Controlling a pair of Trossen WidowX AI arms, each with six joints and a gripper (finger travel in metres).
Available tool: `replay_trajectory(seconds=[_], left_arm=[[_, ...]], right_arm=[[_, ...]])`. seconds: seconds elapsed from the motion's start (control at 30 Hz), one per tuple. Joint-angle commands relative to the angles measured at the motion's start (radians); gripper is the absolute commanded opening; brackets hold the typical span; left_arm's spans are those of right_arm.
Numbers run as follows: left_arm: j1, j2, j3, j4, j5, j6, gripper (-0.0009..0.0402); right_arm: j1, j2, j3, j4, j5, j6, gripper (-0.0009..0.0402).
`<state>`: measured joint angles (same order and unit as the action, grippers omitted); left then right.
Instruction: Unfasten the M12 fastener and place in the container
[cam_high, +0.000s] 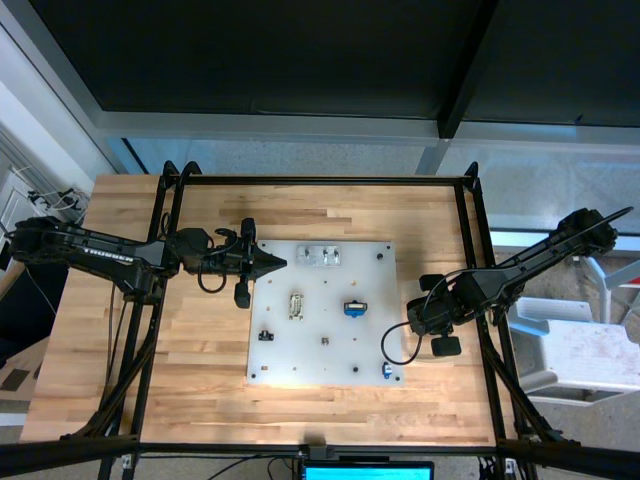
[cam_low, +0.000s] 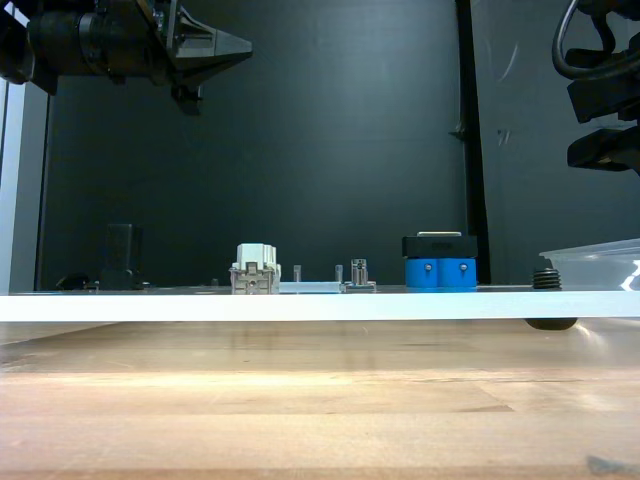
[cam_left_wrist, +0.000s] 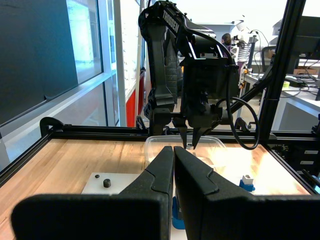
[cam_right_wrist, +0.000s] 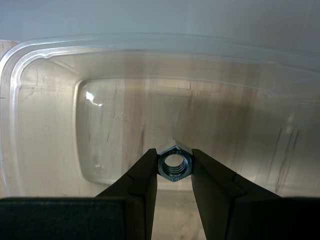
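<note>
Light, hard and likely slick, the small silver hex nut (cam_right_wrist: 174, 166) is pinched across its flats by the right hand (cam_right_wrist: 174, 156) over the clear plastic tray (cam_right_wrist: 30, 55); the left hand (cam_left_wrist: 173, 150) hovers closed at the left.

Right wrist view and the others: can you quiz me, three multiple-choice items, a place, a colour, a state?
1. Where is the M12 nut? A on the floor; B held by the right gripper over the clear tray; C on the wooden table.
2. The connector block mid-board is: A red; B blue; C green.
3. The left gripper, above the board's far left corner, is: A shut; B wide open; C holding a nut.
Answers: B, right wrist view shows it there, stud bare; B, plainly blue; A, its fingers meet.
</note>
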<state>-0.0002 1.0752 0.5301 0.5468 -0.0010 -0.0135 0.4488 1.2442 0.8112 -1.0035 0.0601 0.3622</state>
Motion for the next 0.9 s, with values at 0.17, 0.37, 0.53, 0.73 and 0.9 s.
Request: replay_trajectory(seconds=[0.17,0.37,0.53,0.73,0.9], left_arm=[[0.000,0.000,0.000,0.000,0.000,0.000,0.0000],[0.000,0.000,0.000,0.000,0.000,0.000,0.0000],[0.000,0.000,0.000,0.000,0.000,0.000,0.0000],[0.000,0.000,0.000,0.000,0.000,0.000,0.0000],[0.000,0.000,0.000,0.000,0.000,0.000,0.0000]], right_arm=[[0.001,0.001,0.000,0.003,0.000,-0.003,0.0117],[0.001,0.001,0.000,0.004,0.001,-0.003,0.0152],[0.001,0.001,0.000,0.004,0.000,-0.003,0.0170],[0.001,0.001,0.000,0.003,0.000,-0.004,0.0183],[0.001,0.001,0.000,0.002,0.000,-0.003,0.0186]])
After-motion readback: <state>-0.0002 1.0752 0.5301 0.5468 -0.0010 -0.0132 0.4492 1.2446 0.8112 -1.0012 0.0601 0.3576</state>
